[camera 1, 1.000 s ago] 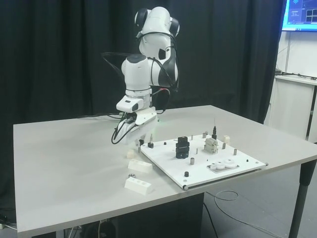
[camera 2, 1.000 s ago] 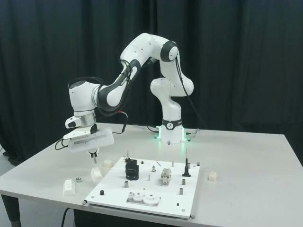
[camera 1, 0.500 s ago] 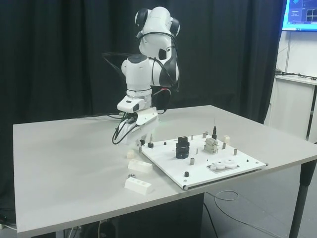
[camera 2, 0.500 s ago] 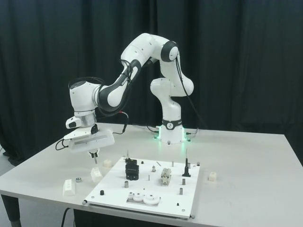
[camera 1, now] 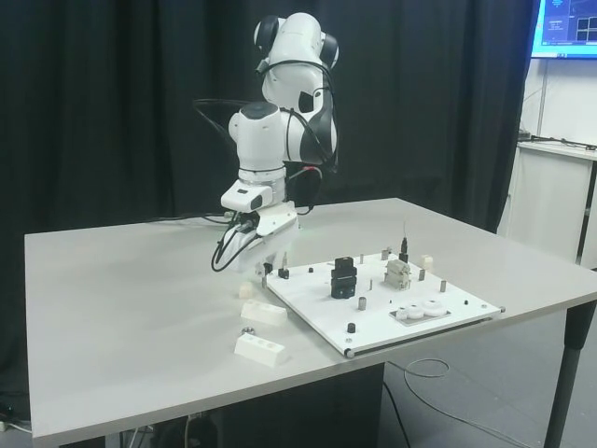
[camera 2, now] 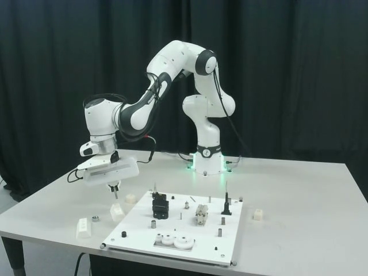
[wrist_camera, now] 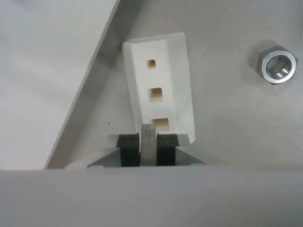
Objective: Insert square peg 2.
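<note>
In the wrist view my gripper (wrist_camera: pixel 148 150) is shut on a grey square peg (wrist_camera: pixel 148 142), with a black finger (wrist_camera: pixel 128 150) on each side of it. Just past the peg's tip lies a white block (wrist_camera: pixel 158 90) with three square holes in a row; the peg hangs near its end hole. In the room views the gripper (camera 1: pixel 265 272) (camera 2: pixel 115 193) hovers a little above that block (camera 1: pixel 264 313) (camera 2: pixel 117 212), beside the white board's corner.
A steel nut (wrist_camera: pixel 278 66) (camera 1: pixel 248 330) lies on the grey table by the block. A second white block (camera 1: pixel 259 349) (camera 2: pixel 84 227) sits near the table's front. The white board (camera 1: pixel 466 308) (wrist_camera: pixel 47 71) carries several black and grey parts. A small white piece (camera 2: pixel 130 199) lies close by.
The wrist and gripper lifted slightly with the peg during the first half second. Since then nothing has visibly moved.
</note>
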Robot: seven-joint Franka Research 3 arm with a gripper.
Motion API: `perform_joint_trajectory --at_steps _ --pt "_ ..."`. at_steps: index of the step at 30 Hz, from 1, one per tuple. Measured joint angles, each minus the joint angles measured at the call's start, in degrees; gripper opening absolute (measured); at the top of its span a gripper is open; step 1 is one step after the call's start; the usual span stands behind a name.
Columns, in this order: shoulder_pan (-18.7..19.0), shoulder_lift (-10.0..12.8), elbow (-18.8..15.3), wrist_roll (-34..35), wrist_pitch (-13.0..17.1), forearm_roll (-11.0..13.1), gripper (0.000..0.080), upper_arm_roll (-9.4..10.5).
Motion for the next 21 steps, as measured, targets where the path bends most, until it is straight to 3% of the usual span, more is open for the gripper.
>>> perform_joint_trajectory --at_steps 21 --pt "-0.03 -0.01 0.0 1.94 0.33 -1.02 0.0073 -0.7"
